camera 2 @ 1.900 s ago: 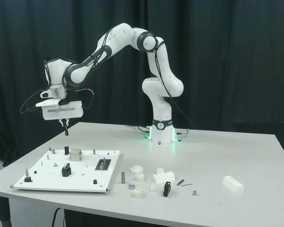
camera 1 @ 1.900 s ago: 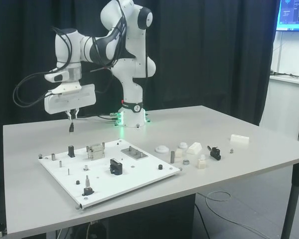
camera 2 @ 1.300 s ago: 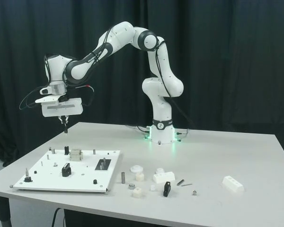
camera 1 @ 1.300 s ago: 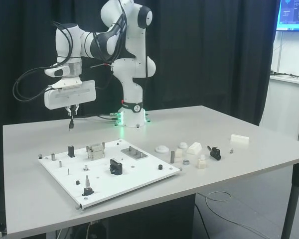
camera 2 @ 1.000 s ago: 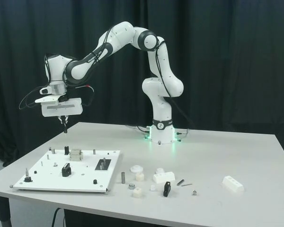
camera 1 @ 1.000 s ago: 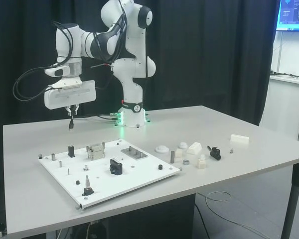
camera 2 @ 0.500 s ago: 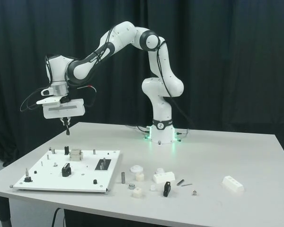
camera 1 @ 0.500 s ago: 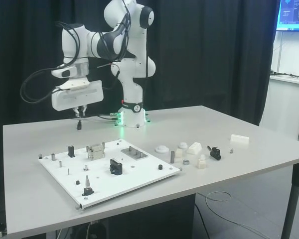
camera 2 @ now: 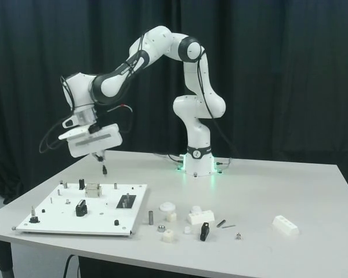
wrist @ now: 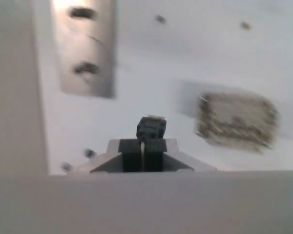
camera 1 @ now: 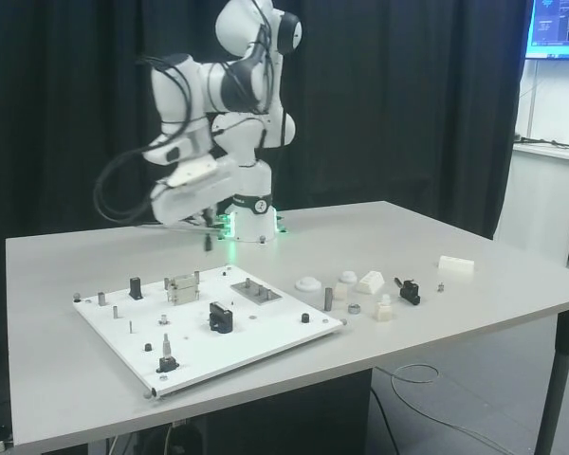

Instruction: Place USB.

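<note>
My gripper (camera 1: 207, 234) is shut on a small black USB plug (camera 1: 208, 244) that hangs from its fingertips. In the second room view the gripper (camera 2: 102, 164) and the plug (camera 2: 104, 169) hover above the far part of the white board (camera 2: 55, 223), close to the metal block (camera 2: 93, 189). The hand is tilted. In the wrist view the plug (wrist: 151, 127) sticks out past the black fingers (wrist: 132, 155), over the board (wrist: 151, 73). Below it I see a grey metal plate (wrist: 85, 46) and the metal block (wrist: 237, 119).
The board (camera 1: 123, 332) carries the metal block (camera 1: 182, 287), a grey plate (camera 1: 256, 292), black fixtures (camera 1: 220, 318) and several pegs. Loose white parts (camera 1: 368, 282), a black piece (camera 1: 410, 291) and a white block (camera 1: 456, 264) lie on the table to the board's right.
The arm has swung from beyond the board's far left corner toward its middle, carrying the plug. The hand has tilted and come lower.
</note>
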Motion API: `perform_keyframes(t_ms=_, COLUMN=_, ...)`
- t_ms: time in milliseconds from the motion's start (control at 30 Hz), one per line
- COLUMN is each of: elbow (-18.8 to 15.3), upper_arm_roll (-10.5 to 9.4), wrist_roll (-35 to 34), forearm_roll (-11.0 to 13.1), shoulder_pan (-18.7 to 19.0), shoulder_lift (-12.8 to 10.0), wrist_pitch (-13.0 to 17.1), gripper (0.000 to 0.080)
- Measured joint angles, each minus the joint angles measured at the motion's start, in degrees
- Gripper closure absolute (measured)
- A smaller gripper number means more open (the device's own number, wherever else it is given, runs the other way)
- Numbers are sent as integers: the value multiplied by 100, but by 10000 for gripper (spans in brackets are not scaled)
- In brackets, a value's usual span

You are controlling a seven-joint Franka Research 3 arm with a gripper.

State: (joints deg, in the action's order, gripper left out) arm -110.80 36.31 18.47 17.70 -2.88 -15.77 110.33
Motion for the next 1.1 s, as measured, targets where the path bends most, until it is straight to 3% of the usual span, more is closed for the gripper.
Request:
perform_keyframes(t_ms=533, elbow=-657, upper_arm_roll=-48, wrist_roll=-1352, forearm_roll=448, shoulder_pan=1516, shoulder_lift=306, wrist_pitch=10, gripper=793)
perform_keyframes(t_ms=1100, elbow=-953, upper_arm_roll=-222, wrist_roll=-3270, forearm_roll=667, shoulder_pan=3361, shoulder_lift=470, wrist_pitch=518, gripper=793)
